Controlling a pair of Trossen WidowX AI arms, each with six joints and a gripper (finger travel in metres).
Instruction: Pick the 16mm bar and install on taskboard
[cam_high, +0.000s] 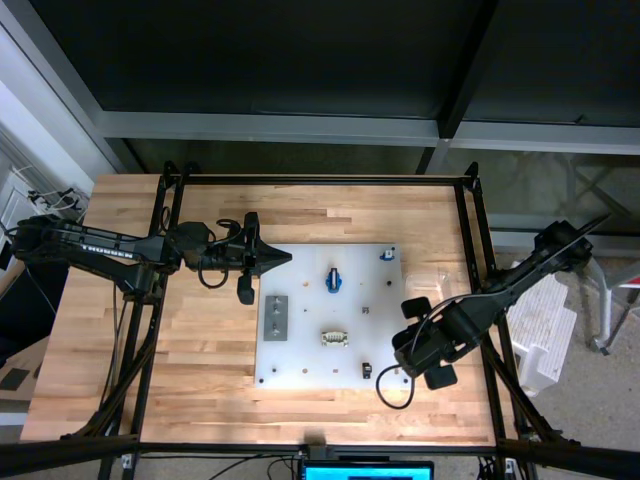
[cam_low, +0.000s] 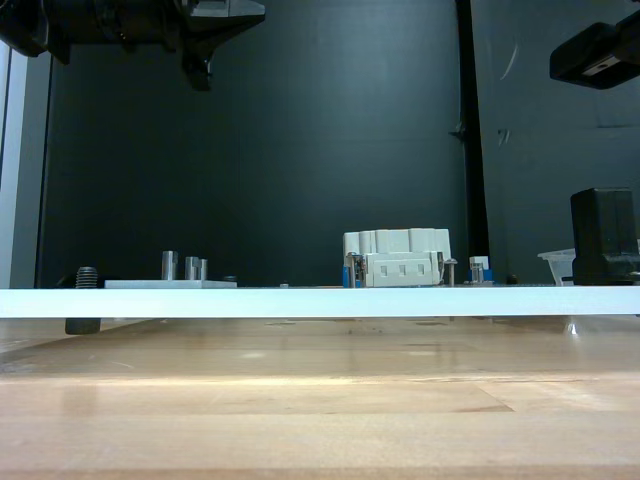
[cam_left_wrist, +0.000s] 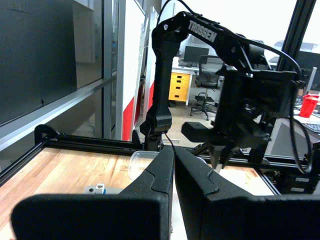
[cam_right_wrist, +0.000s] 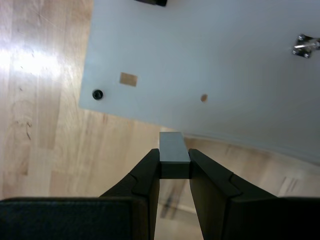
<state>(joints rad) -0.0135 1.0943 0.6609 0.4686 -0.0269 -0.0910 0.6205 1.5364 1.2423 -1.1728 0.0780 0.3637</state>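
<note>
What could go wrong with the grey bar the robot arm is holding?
The right gripper pinches the 16mm bar just at its fingertips, so it might tilt or slip. It hangs over the wooden table, just off the taskboard edge, so a dropped bar could miss the board. The left gripper, jaws shut, hovers by the board's far-left corner; the arms might bump if the right one reaches there.

- 16mm bar (cam_right_wrist: 173, 150): only one end shows, just off the taskboard's (cam_right_wrist: 225, 60) near edge. The rest is hidden between the clamping fingers of the right gripper (cam_right_wrist: 174, 162).
- Left gripper (cam_left_wrist: 173, 155), by the taskboard's far left corner: fingers pressed together, their bases cut off.
- Taskboard: its sides are cut off in the right wrist view.
</note>
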